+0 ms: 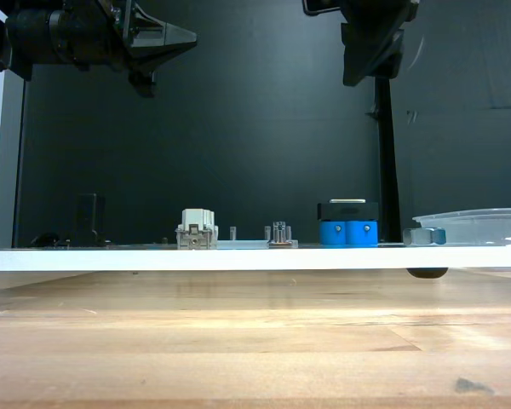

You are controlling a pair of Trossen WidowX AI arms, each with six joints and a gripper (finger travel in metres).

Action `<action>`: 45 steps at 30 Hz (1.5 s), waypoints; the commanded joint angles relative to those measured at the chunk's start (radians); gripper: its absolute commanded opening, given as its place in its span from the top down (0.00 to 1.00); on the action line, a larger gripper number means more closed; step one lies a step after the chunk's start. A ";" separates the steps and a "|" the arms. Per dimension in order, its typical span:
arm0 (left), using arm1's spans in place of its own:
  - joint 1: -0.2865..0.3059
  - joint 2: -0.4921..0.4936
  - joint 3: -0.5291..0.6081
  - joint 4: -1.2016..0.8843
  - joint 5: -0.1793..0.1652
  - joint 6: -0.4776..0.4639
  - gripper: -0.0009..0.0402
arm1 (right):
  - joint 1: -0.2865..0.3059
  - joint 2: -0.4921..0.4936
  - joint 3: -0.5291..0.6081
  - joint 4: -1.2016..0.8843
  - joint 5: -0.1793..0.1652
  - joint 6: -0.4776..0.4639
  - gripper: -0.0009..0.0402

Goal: Unfasten the M12 fastener and place in the container

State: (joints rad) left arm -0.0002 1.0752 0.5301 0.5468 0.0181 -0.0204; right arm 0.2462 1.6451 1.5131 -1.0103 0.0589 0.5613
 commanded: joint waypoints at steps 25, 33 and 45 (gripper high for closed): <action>0.000 0.000 0.000 0.000 0.000 0.000 0.98 | 0.146 0.327 0.266 -0.209 -0.036 0.349 0.89; 0.000 0.000 0.000 0.000 0.000 0.000 0.98 | 0.174 0.360 0.262 -0.203 -0.051 0.425 0.70; 0.000 0.000 0.000 0.000 0.000 0.000 0.98 | 0.190 0.365 0.238 -0.200 -0.033 0.463 0.44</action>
